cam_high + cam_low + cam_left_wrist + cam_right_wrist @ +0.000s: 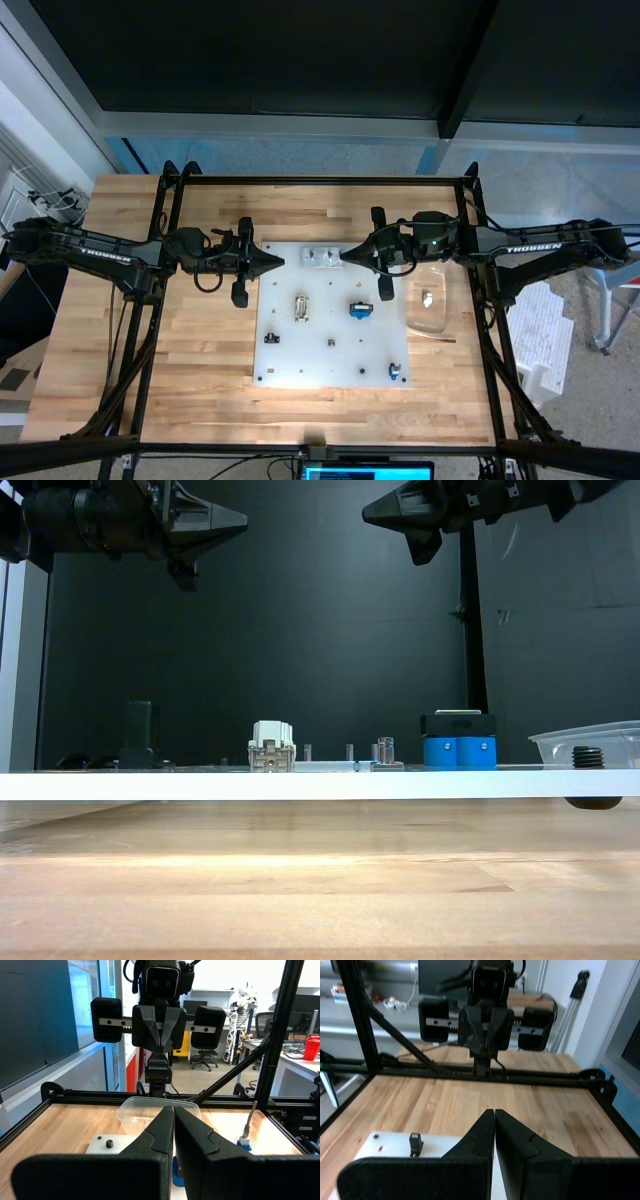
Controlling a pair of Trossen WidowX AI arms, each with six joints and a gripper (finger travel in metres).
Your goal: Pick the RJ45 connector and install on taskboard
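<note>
The RJ45 connector (244,1136) is sitting in the blue jack (243,1146) on the board (300,370), so the install is looking done. The left gripper (278,262) and right gripper (345,257) are hanging high above the board's far edge, jaws clenched on nothing. Only the white block (428,297) is lying in the tray (440,325).
</note>
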